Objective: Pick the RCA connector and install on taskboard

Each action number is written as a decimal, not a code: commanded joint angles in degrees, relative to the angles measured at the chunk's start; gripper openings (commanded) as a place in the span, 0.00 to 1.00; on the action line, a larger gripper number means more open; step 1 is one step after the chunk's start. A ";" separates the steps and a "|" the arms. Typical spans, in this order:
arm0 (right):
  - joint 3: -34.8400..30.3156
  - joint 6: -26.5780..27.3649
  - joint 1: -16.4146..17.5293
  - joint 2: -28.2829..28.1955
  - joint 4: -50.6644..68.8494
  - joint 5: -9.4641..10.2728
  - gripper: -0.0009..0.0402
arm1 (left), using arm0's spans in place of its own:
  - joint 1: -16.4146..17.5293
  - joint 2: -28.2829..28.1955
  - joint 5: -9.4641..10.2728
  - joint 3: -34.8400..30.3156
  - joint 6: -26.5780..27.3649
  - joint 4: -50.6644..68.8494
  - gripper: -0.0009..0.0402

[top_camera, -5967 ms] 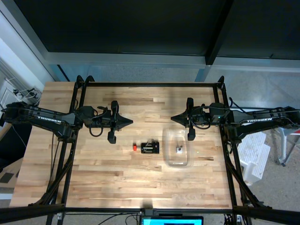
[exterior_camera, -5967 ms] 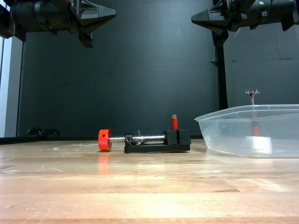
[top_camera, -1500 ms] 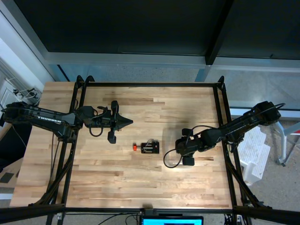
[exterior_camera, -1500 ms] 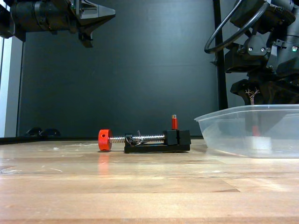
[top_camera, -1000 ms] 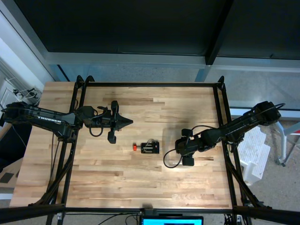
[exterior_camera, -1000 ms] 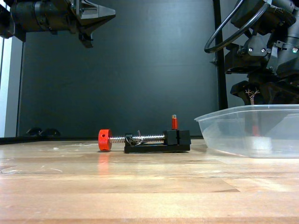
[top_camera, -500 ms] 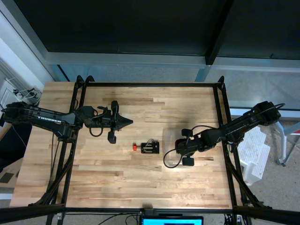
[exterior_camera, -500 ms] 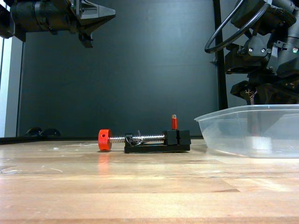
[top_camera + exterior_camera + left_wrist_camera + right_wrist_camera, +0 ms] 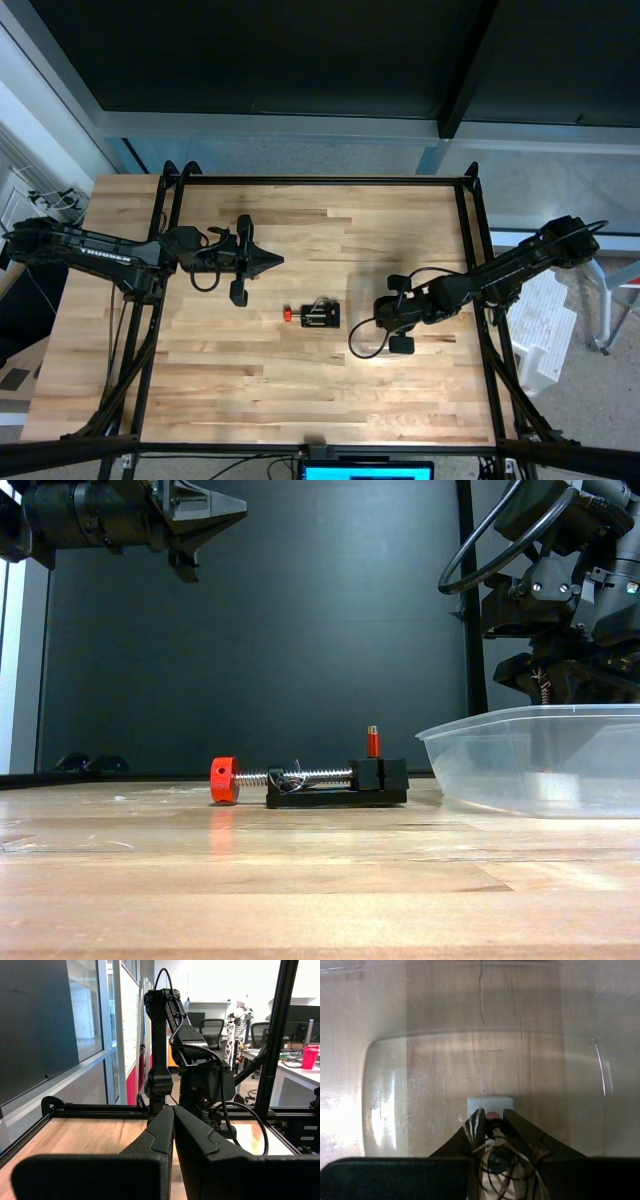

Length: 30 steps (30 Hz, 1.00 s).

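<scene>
RCA connector (image 9: 493, 1129) is pinched between the fingers of the right gripper (image 9: 493, 1115), clamped tight on it, with a frizz of thin wire round its body and its red tip poking out past the fingertips. Going from the left: the left gripper (image 9: 272, 261) hangs high over the left part of the table (image 9: 250, 380), jaws pressed together on nothing, well apart from everything else, so there's loads of bare wood under it and toward the near edge. The black frame (image 9: 320, 181) runs along the far edge and both sides. Near the middle lies the taskboard (image 9: 335, 785), its red knob (image 9: 224, 779) pointing left and a small red stub standing upright on the block. A strip of open wood separates it from the clear plastic tray (image 9: 480, 765) just to its right. The right gripper points down over that tray, inside the line of its walls. From the high view the arm hides the connector completely; only the right wrist view shows the grip, with a white block (image 9: 553, 785) straight below the tip. The low view adds the height: the block sits on the tray floor while the fingers are up above the rim. The left wrist view gives the shut left fingers.
</scene>
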State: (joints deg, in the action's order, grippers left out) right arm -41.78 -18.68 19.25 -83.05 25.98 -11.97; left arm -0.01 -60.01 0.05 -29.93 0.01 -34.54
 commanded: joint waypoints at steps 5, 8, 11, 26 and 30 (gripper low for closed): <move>-0.81 0.09 0.02 1.33 0.98 0.07 0.04 | 0.00 0.00 -0.02 -0.02 -0.02 0.00 0.02; -1.68 0.09 0.02 2.45 2.45 0.11 0.04 | 0.00 0.00 -0.02 -0.02 -0.02 0.00 0.02; -3.26 0.13 0.00 3.34 5.79 0.04 0.04 | 0.02 0.00 -0.02 -0.02 -0.02 0.00 0.02; -13.49 0.35 -0.02 7.21 18.88 0.07 0.04 | 0.00 0.00 -0.02 -0.02 0.00 0.00 0.02; -13.62 0.35 -0.02 7.21 19.45 0.07 0.04 | 0.00 0.00 -0.02 -0.02 -0.02 0.00 0.02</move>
State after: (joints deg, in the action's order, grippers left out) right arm -55.35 -18.31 19.22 -75.79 45.36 -11.90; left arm -0.01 -60.01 0.03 -29.95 0.01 -34.52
